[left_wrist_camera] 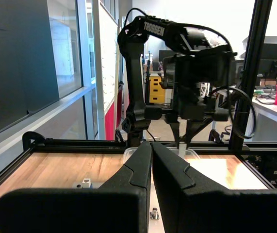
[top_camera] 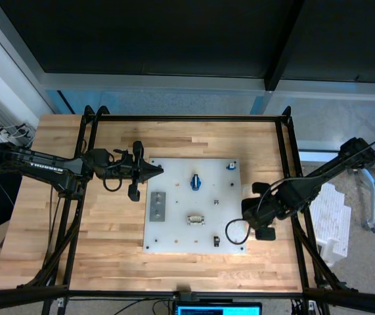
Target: Pick the 16mm bar and install on taskboard
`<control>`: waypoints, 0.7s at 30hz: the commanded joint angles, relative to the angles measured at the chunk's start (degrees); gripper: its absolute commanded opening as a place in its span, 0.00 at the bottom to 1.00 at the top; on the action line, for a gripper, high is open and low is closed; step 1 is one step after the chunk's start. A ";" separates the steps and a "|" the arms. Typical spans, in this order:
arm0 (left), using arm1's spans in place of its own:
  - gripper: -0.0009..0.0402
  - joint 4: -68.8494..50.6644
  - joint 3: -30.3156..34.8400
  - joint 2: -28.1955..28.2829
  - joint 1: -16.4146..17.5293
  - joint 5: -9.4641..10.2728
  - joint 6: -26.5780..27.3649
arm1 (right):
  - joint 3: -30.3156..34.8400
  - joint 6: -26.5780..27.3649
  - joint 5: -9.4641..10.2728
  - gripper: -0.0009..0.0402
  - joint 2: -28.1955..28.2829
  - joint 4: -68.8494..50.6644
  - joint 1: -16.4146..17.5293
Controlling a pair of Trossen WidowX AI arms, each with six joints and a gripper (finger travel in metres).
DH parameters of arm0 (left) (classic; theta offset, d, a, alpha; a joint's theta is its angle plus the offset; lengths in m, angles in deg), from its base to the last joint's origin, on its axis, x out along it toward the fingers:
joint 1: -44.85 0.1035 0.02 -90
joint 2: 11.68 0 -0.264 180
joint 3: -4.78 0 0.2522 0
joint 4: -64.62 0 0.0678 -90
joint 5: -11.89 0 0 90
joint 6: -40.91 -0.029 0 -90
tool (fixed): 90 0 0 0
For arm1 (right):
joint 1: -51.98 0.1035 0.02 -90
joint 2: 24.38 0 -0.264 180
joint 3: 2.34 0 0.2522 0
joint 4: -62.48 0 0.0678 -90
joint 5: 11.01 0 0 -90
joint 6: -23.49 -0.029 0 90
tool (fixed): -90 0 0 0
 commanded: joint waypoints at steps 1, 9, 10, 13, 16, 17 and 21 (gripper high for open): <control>0.02 0.02 0.00 0.02 0.02 -0.02 0.00 | 2.40 -0.87 0.04 0.09 2.62 0.00 1.07; 0.02 0.02 0.00 0.02 0.00 -0.02 0.00 | 6.82 -2.32 -0.11 0.09 9.09 0.04 4.17; 0.02 0.02 0.00 0.02 0.02 -0.02 0.00 | 7.13 -2.40 -0.11 0.09 9.81 0.13 4.39; 0.02 0.02 0.00 0.02 0.02 -0.02 0.00 | 8.48 -3.06 -0.11 0.09 11.67 0.17 4.94; 0.02 0.02 0.00 0.02 0.02 -0.02 0.00 | 9.70 -3.15 -0.17 0.09 13.33 0.68 5.31; 0.02 0.02 0.00 0.02 0.00 -0.02 0.00 | 10.12 -3.15 -0.17 0.09 13.99 1.01 5.38; 0.02 0.02 0.00 0.02 0.00 -0.02 0.00 | 11.52 -3.21 -0.15 0.09 16.74 2.12 5.77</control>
